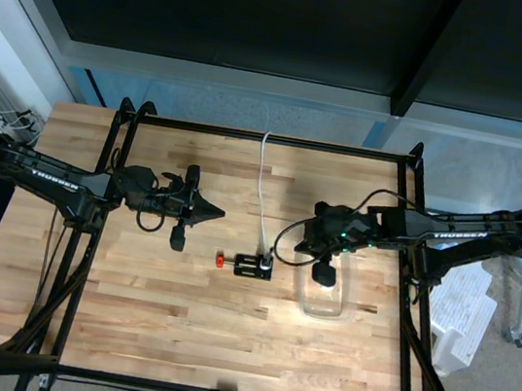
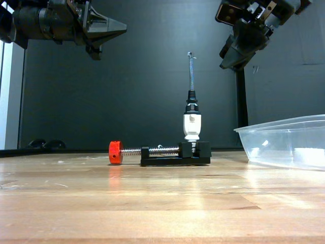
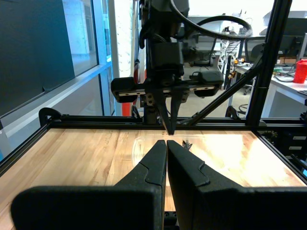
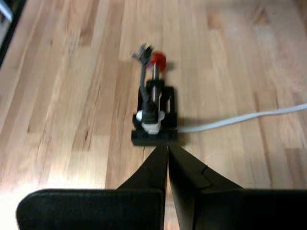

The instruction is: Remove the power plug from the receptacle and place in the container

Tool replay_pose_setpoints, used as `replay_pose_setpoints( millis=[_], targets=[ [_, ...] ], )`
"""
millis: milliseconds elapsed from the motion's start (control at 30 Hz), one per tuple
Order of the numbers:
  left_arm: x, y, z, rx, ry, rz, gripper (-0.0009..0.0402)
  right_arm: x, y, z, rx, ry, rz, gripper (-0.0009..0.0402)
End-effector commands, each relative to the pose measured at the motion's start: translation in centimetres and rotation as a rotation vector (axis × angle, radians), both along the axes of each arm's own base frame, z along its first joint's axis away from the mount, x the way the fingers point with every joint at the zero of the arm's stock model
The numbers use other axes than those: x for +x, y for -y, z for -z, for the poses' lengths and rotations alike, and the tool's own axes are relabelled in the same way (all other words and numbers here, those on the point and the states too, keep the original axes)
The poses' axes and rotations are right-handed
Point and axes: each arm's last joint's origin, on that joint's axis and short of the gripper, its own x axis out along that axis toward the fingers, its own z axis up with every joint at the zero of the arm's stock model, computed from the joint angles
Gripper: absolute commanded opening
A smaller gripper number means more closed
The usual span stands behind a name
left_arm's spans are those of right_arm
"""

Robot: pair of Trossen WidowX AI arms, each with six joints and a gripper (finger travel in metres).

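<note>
While the power plug (image 2: 191, 97) stands upright in the receptacle (image 2: 191, 125), clamped in a black vise (image 2: 175, 152), right gripper (image 4: 168, 148) raised over the container (image 2: 284, 142), fingers pressed together, empty, left gripper (image 3: 166, 142) high at the left side, fingers pressed together too.

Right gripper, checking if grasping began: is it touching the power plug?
Apart. Low view: the right gripper, shut, hangs up right of the power plug, dark gap between; left gripper shut, high at left.

My wooden table (image 1: 172, 330), black metal frame (image 1: 346, 149) around it, dark wall (image 2: 152, 101) behind, tall window (image 3: 79, 43) beside me, gray speckled floor (image 1: 331, 122).
</note>
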Motion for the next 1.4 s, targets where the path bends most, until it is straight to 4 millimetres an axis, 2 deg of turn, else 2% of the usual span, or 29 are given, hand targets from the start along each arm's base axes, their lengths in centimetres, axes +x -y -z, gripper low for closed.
replay_pose_setpoints(
  millis=[33, 367, 533, 733, 1067, 1400],
  targets=[
    [0.0, 0.0, 0.0, 0.000, 0.000, 0.000, 0.0000, 0.8, -0.1, -0.2, 0.007, -0.058, 0.017, 0.0030],
    [0.0, 0.0, 0.0, 0.000, 0.000, 0.000, 0.0000, 3.0, -0.7, 0.0, -0.003, -0.168, 0.045, 0.0162],
    [0.0, 0.0, 0.0, 0.000, 0.000, 0.000, 0.0000, 4.3, -1.4, 0.3, -0.056, -0.200, 0.060, 0.0201],
    [0.0, 0.0, 0.0, 0.000, 0.000, 0.000, 0.0000, 6.1, -2.4, 0.9, -0.080, -0.233, 0.046, 0.0212],
    [0.0, 0.0, 0.0, 0.000, 0.000, 0.000, 0.0000, 8.6, -2.9, 2.1, -0.087, -0.265, 0.049, 0.0213],
    [0.0, 0.0, 0.0, 0.000, 0.000, 0.000, 0.0000, 9.8, -3.2, 3.8, -0.089, -0.291, 0.054, 0.0213]
  ],
)
